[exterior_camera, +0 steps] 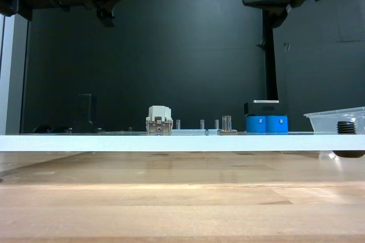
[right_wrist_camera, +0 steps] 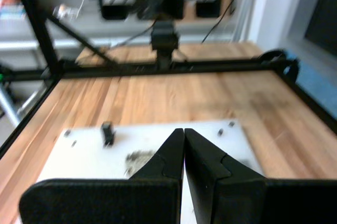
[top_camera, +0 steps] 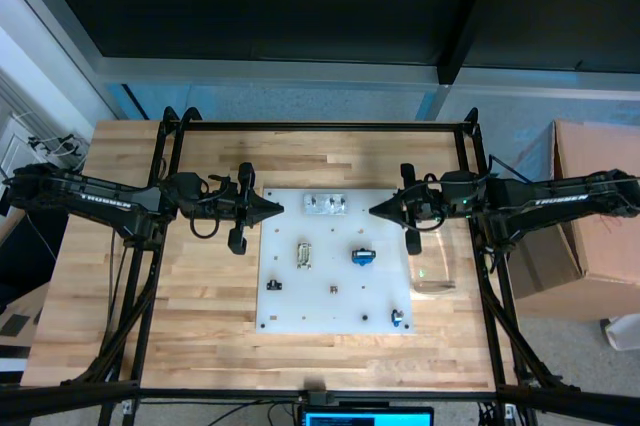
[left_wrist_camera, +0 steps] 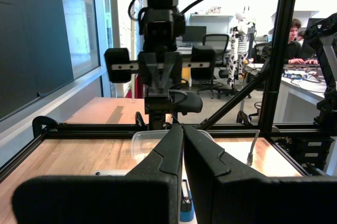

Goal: Remove the RJ45 connector from the taskboard and place in the container

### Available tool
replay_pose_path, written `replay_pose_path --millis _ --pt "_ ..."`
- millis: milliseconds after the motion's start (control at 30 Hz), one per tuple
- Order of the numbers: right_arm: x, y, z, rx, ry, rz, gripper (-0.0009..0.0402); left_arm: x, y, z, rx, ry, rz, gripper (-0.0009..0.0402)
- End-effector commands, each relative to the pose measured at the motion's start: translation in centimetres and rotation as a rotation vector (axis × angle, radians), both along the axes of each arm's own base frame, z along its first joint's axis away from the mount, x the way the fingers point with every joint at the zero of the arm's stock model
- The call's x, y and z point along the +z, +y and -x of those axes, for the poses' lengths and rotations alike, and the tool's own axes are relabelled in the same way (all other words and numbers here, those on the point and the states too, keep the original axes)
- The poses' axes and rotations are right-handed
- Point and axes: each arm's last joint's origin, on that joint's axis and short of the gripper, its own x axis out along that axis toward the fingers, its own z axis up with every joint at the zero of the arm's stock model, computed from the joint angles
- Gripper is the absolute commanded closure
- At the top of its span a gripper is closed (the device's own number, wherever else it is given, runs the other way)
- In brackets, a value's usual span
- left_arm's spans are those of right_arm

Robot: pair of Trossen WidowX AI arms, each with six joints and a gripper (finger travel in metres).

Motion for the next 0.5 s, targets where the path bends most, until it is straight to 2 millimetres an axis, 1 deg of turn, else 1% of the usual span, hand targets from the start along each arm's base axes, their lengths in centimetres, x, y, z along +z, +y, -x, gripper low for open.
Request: replay_pose_path --millis 33,333,500 --pt "0.9 1.0 0.4 -0.007 0.071 -0.003 0.0394 0.0 0.0 0.0 0.0 0.0 0.0 0.0393" --pt "2.6 4.5 2.0 0.044 0.266 -0.037 0.0393 0.0 0.0 0.0 0.0 0.0 0.0 0.0393" --pt "3.3 6.6 1.9 0.063 0.388 -0.033 0.0393 0.0 0.0 0.0 0.0 0.0 0.0 0.0393"
